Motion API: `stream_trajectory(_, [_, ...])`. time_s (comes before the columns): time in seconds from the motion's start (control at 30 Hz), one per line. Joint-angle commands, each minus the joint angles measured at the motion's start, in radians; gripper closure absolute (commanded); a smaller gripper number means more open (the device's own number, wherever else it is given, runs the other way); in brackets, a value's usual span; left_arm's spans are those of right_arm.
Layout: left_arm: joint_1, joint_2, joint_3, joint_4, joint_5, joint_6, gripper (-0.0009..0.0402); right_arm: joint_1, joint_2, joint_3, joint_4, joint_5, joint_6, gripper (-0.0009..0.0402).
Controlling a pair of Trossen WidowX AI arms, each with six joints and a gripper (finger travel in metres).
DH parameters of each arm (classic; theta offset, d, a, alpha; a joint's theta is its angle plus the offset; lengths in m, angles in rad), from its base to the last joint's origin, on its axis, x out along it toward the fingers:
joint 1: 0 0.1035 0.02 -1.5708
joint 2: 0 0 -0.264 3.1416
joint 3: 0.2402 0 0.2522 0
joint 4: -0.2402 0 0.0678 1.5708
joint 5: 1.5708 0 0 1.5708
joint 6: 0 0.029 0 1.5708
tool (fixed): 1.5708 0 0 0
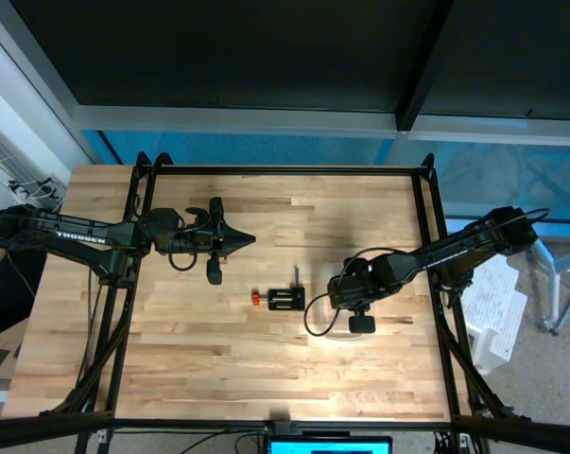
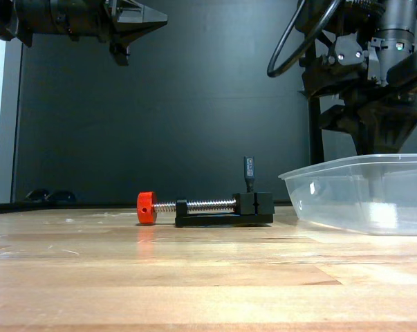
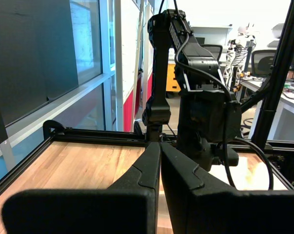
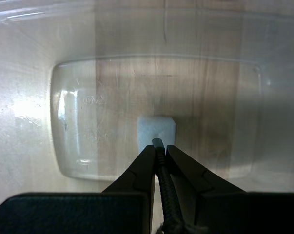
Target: Pick the usb-c connector and install on the hub
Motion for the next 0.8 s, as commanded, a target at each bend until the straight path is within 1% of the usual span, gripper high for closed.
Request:
stream_trajectory(0.03, [0.000, 0.000, 0.000, 0.000, 0.000, 0.000, 0.0393, 0.000, -0.015, 0.021, -0.032, 0.025, -0.001, 0.0393])
stream_trajectory(0.27, [0.000, 0.000, 0.000, 0.000, 0.000, 0.000, 0.0393, -0.002, -0.061, 0.095, -0.129, 0.025, -0.008, 0.0393])
stream_trajectory(0.5, [0.000, 0.000, 0.000, 0.000, 0.000, 0.000, 0.0393, -0.009, -0.072, 0.208, -0.259, 0.027, -0.005, 0.0393])
stream_trajectory(0.67, [0.000, 0.000, 0.000, 0.000, 0.000, 0.000, 0.0393, -0.013, -0.074, 0.270, -0.291, 0.028, 0.003, 0.0393])
stream_trajectory(0.8, [0.000, 0.000, 0.000, 0.000, 0.000, 0.000, 0.0393, -0.015, -0.072, 0.281, -0.291, 0.028, 0.003, 0.0393])
